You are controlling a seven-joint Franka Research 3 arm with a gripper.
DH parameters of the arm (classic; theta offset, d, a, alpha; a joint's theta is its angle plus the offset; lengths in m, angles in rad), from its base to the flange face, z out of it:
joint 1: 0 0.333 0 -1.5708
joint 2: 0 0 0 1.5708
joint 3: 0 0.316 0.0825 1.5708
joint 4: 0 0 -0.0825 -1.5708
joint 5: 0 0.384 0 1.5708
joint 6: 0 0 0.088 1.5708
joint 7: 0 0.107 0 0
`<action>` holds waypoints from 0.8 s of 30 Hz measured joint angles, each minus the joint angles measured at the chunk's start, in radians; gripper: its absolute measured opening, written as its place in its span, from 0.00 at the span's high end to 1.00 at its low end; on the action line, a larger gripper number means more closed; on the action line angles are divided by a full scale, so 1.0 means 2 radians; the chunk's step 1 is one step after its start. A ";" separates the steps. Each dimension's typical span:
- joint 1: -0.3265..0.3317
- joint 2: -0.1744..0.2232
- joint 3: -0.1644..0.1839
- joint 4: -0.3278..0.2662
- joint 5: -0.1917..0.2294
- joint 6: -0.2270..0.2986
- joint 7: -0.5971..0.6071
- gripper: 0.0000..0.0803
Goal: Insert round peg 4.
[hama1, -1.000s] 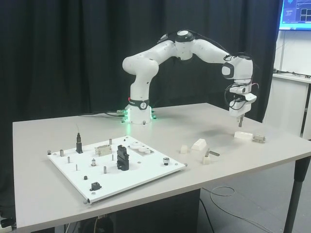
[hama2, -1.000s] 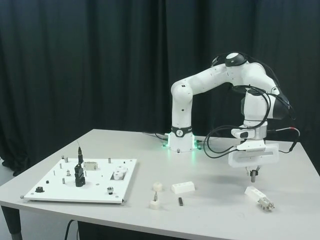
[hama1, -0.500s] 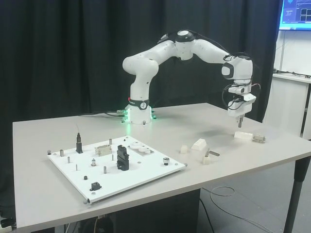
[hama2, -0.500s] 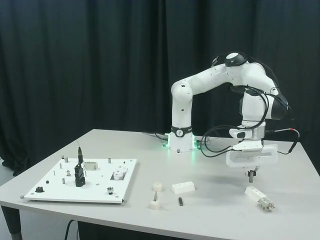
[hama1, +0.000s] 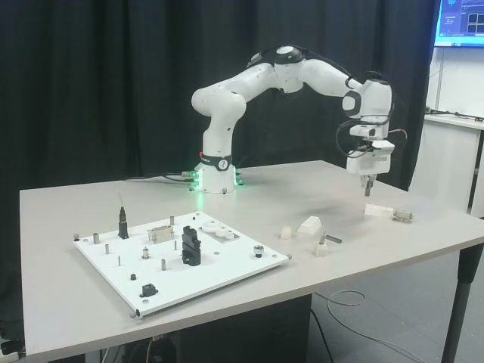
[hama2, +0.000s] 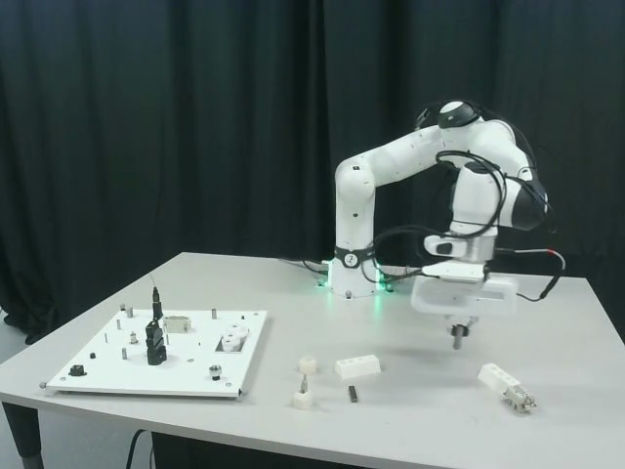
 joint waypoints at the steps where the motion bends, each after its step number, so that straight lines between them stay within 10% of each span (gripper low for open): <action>1: -0.002 0.000 -0.003 -0.002 -0.004 0.000 0.000 0.81; 24: -0.077 0.001 -0.066 -0.065 -0.036 0.008 -0.069 0.81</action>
